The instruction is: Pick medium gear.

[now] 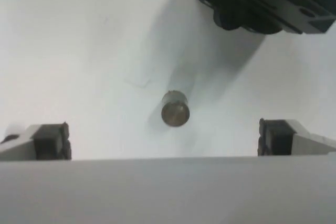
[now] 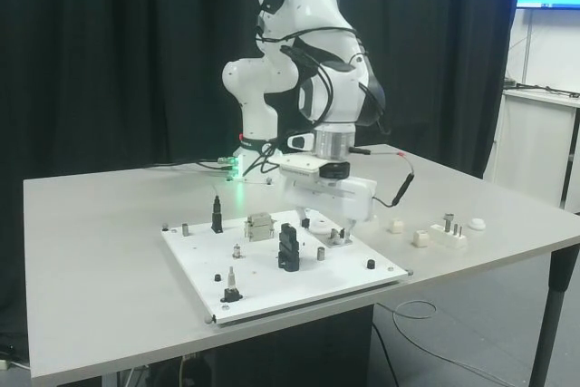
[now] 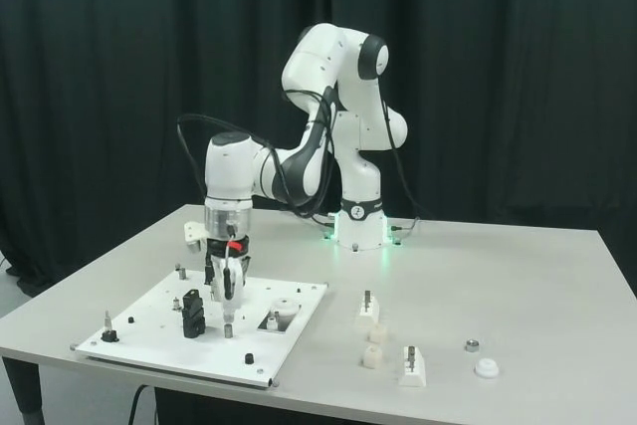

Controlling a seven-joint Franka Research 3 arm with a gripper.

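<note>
My gripper (image 1: 163, 139) is open, with one black-padded fingertip (image 1: 52, 140) at each side of the wrist view. It hangs a little above the white board (image 2: 272, 287). A short grey metal peg (image 1: 175, 109) stands upright on the board between the fingers, touching neither. In the second room view the gripper (image 3: 227, 291) is right over that peg (image 3: 228, 328). A white round gear-like part (image 3: 286, 310) lies on the board beside the gripper, also seen as the white part (image 2: 319, 222) in the first room view. Nothing is held.
A black blocky part (image 1: 262, 1) stands on the board close to the peg; it shows as the black part (image 2: 288, 246) too. Several small pegs and fixtures (image 2: 217, 213) stand on the board. Off the board lie white blocks (image 3: 370, 330) and a white round piece (image 3: 487, 368).
</note>
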